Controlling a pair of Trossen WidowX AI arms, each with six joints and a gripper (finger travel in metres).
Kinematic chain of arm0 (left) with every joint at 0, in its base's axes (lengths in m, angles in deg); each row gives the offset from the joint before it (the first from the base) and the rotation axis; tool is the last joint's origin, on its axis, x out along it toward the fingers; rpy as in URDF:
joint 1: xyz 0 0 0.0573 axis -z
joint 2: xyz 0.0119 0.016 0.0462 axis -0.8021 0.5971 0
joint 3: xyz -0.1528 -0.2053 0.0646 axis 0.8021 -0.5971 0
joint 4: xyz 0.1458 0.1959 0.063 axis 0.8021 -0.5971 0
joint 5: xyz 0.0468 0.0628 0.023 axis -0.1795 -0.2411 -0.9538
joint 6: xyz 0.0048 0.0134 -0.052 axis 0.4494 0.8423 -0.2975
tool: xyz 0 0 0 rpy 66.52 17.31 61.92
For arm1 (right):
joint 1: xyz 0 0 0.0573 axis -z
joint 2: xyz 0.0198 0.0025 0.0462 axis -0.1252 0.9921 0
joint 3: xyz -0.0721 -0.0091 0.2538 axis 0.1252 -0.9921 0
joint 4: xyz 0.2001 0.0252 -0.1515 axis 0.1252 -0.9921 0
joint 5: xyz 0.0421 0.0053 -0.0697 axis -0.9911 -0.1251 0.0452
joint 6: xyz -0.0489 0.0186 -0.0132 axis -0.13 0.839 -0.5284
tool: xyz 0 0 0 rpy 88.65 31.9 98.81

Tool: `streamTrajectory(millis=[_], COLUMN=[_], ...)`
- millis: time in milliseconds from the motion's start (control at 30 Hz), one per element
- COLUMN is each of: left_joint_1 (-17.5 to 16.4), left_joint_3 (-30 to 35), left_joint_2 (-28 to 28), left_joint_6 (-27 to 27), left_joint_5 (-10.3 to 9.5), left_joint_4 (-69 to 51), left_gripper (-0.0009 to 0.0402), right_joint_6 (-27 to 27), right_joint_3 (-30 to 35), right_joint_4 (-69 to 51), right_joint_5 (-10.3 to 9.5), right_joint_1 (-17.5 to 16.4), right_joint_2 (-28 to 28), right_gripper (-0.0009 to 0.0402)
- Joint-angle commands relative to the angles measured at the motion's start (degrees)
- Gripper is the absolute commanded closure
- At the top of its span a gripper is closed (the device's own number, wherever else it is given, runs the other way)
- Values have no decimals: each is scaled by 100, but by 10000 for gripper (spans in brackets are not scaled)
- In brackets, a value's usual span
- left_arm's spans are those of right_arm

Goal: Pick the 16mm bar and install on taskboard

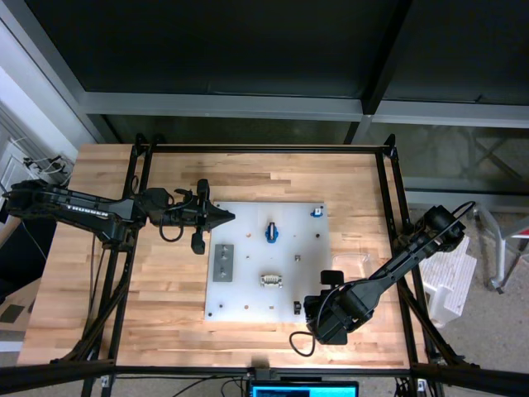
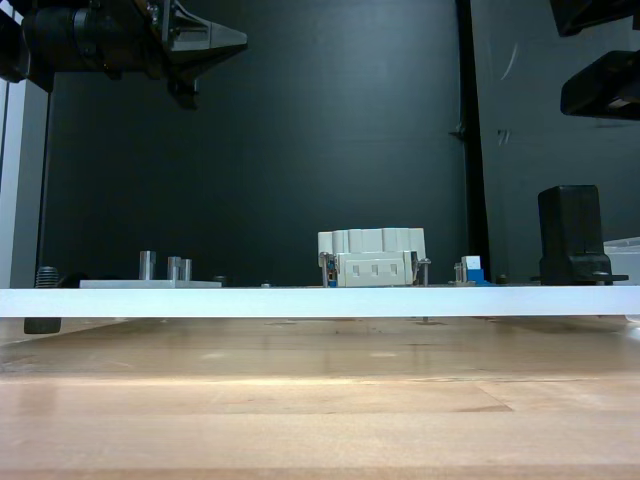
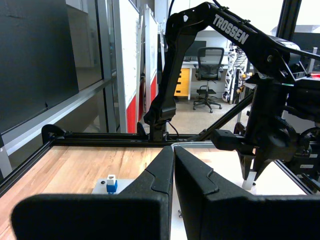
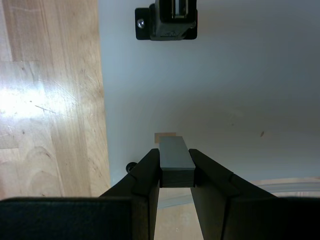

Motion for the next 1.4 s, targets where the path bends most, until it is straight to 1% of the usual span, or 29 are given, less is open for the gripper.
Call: streamTrajectory(millis=[33,1400], left_joint_1=[0,-2], left_joint_3=[2,2], left_joint_2=[2,2], left_joint_6=[0,0], left_joint_5=[2,2], left_joint_4=[2,2], left_gripper=[393,393], right_joint_6=[7,-17], right_joint_3=[-22,-92], right_joint_4=[28,210], right_joint_5=[-2,-20], right_joint_1=[-2,-4], right_joint_2=[-4,-4], right_gripper=[386,386])
